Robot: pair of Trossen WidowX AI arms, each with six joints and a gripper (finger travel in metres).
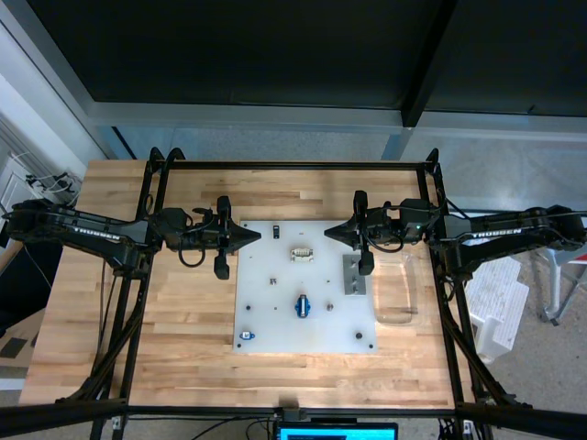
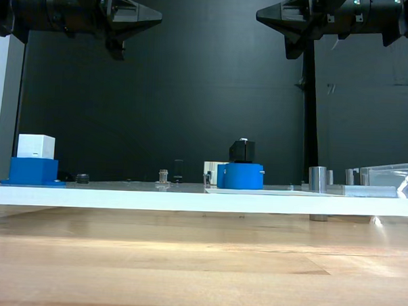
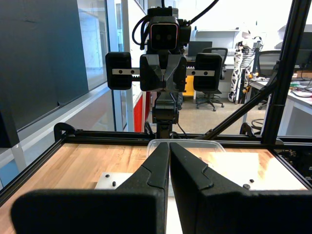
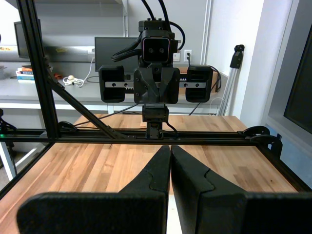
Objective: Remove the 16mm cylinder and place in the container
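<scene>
The 16mm cylinder (image 1: 330,308) stands upright on the white task board (image 1: 275,316), just right of the blue-and-black part (image 1: 303,306). The low view shows the same cylinder (image 2: 317,179) as a short shiny stub. The clear container (image 1: 401,289) lies on the wood off the board's right edge and also shows in the low view (image 2: 392,176) and the left wrist view (image 3: 185,144). My left gripper (image 1: 252,236) hovers high over the board's far left corner, shut and empty (image 3: 169,146). Facing it over the far right side, my right gripper (image 1: 330,231) is also shut and empty (image 4: 170,147).
A grey metal block (image 1: 354,273) sits on the board between the cylinder and the container. A blue base with a white cube (image 1: 248,337) occupies the near left corner. A small connector (image 1: 300,254) and a thin peg (image 1: 272,280) stand farther back. A black frame (image 1: 293,166) rings the table.
</scene>
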